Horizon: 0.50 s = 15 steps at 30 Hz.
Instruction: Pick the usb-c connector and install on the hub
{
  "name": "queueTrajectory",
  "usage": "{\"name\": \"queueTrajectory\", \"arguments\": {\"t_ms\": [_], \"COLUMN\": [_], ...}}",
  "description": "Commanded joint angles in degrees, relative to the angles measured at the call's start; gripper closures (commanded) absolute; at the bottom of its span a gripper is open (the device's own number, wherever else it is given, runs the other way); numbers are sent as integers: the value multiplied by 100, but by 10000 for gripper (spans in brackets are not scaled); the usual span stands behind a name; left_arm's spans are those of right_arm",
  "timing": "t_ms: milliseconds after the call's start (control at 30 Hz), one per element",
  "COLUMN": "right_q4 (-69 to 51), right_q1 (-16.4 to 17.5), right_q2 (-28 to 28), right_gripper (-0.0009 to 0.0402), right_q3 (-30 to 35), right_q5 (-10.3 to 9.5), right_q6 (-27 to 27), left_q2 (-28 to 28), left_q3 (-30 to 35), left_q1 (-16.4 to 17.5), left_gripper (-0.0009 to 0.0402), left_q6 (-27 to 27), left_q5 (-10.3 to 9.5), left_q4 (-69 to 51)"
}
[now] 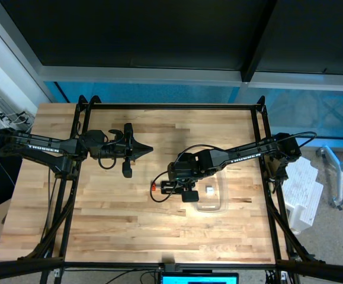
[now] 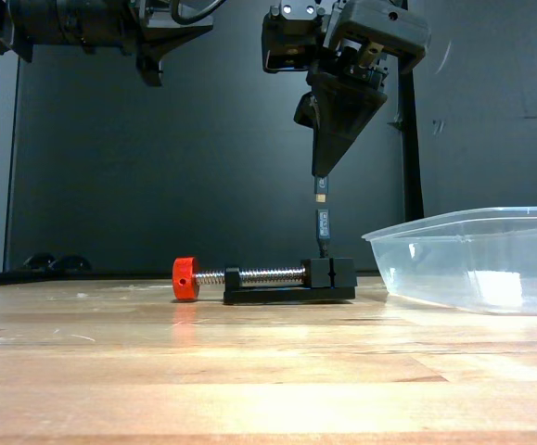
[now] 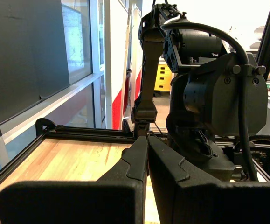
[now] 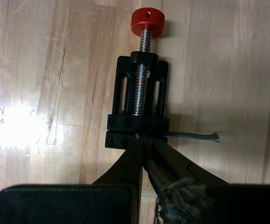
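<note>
The hub (image 2: 291,283) is a small black clamp block with an orange-red knob (image 2: 185,278) and a silver screw, lying on the wooden table. Straight above its block end hangs my right gripper (image 2: 320,174), shut on the usb-c connector (image 2: 324,225). The connector is a slim dark grey piece held upright, and its thin lower end reaches the top of the block. From the right wrist, the hub (image 4: 141,100) lies just beyond my shut right gripper (image 4: 146,142). From above, the right gripper (image 1: 180,184) covers the hub's (image 1: 164,187) block end. My left gripper (image 1: 149,149) stays shut and empty, off to the left.
A clear plastic tray (image 2: 472,255) stands right of the hub, and its rim (image 1: 223,190) lies close to my right gripper. A small white piece (image 1: 209,190) lies in the tray. A frayed braided cord (image 4: 193,136) sticks out beside the hub. Black frame rails border the table.
</note>
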Motion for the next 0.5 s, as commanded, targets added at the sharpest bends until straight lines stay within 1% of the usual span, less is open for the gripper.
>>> {"name": "queueTrajectory", "arguments": {"t_ms": [33,500], "right_q4": [2,66], "right_q1": [4,4], "right_q2": [-2,-2], "right_gripper": [393,393], "right_q3": [-26,-96], "right_q5": [0,4], "right_q6": [2,2], "left_q2": [0,0], "left_q3": [2,2], "left_q1": [2,2], "left_gripper": [393,393], "left_q6": [2,2], "left_q5": [2,2], "left_q4": [2,2]}}
